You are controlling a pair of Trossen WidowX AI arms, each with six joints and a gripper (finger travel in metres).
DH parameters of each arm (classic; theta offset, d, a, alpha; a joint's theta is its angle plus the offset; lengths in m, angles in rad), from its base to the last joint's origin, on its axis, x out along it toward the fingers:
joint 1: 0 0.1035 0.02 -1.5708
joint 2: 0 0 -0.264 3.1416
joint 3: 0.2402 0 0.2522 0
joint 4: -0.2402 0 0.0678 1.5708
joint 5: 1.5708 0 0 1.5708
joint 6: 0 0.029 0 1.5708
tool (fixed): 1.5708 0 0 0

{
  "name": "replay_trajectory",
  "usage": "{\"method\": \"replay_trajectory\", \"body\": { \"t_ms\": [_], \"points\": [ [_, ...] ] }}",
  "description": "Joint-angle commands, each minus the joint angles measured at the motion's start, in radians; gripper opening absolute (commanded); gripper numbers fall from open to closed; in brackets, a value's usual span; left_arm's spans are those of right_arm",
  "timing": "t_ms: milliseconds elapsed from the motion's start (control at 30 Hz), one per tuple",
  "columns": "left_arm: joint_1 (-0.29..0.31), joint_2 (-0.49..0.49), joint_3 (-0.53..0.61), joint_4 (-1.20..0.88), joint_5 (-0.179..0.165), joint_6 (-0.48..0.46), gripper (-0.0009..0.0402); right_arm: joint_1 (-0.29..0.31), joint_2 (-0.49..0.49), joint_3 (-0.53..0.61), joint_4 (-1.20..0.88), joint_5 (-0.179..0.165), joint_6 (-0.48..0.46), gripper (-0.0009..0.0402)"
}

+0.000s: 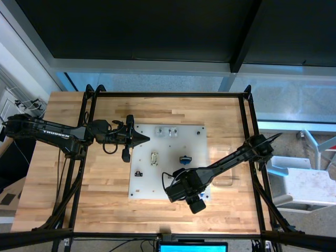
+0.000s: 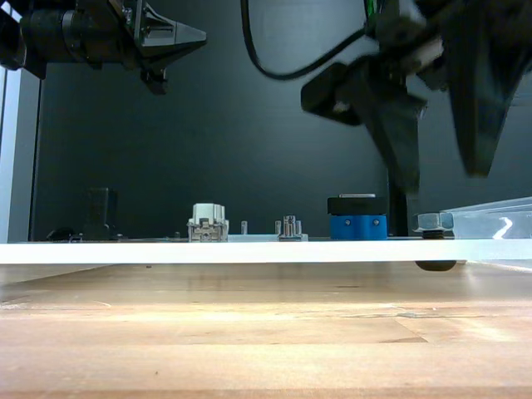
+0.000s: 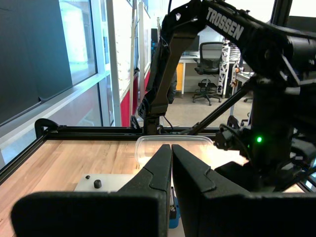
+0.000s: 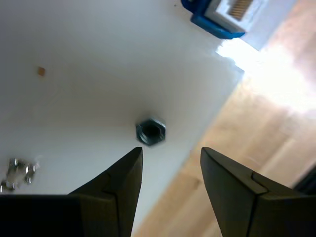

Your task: Pick the M12 fastener and fasten on the M12 threads

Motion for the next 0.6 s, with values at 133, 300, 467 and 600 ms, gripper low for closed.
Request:
{"method": "replay_trajectory", "body": {
  "t_ms": [133, 300, 467, 600],
  "points": [
    [0.0, 0.0, 0.0, 0.0, 0.0, 0.0, 0.0, 0.0, -0.066, 0.001, -0.005, 0.01, -0.318, 0.0169],
    [0.0, 0.0, 0.0, 0.0, 0.0, 0.0, 0.0, 0.0, -0.082, 0.0, -0.087, 0.098, -0.592, 0.0169],
    [0.0, 0.0, 0.0, 0.0, 0.0, 0.0, 0.0, 0.0, -0.083, 0.0, -0.18, 0.31, -1.164, 0.0169],
    [0.0, 0.0, 0.0, 0.0, 0.0, 0.0, 0.0, 0.0, -0.083, -0.001, -0.179, 0.371, -1.535, 0.0169]
  ]
}}
